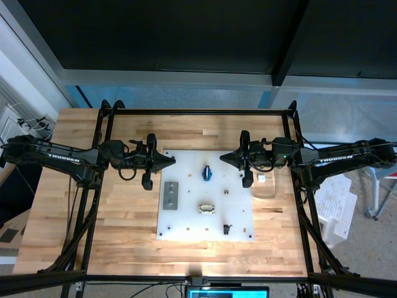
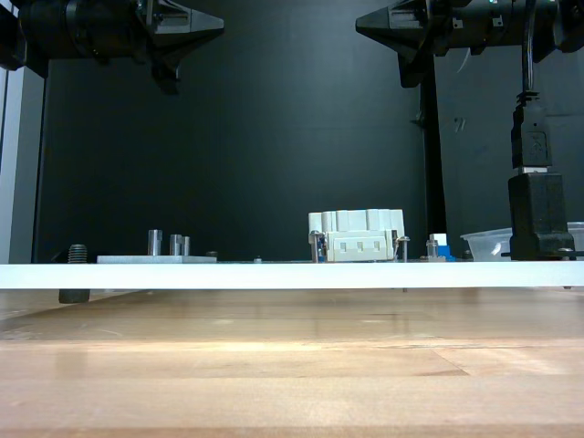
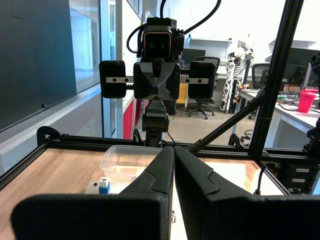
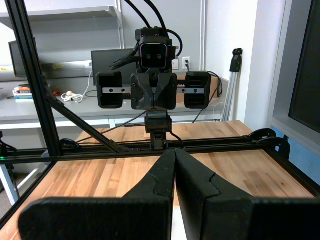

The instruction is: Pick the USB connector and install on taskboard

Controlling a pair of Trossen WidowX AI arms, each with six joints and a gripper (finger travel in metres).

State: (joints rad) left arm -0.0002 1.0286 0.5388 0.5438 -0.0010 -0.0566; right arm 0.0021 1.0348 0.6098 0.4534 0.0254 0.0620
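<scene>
Left gripper (image 1: 171, 160) high over far left corner of taskboard (image 1: 186, 214), fingers pressed together, holding nothing. Right gripper (image 1: 223, 156) high over far right part, fingers likewise pressed together, holding nothing. USB connector (image 2: 530, 137) upright atop small black socket (image 2: 540, 219) by board's near edge.

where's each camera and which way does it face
High: above the near edge, looking down at the taskboard; both arms, left gripper and right gripper shut near its far edge.
Low: table height, level past the beige multi-pin connector; both grippers overhead.
Left wrist: behind its own gripper, facing the right arm.
Right wrist: mirrored, facing the left arm.
Shared: high and left wrist show the clear tray.
</scene>
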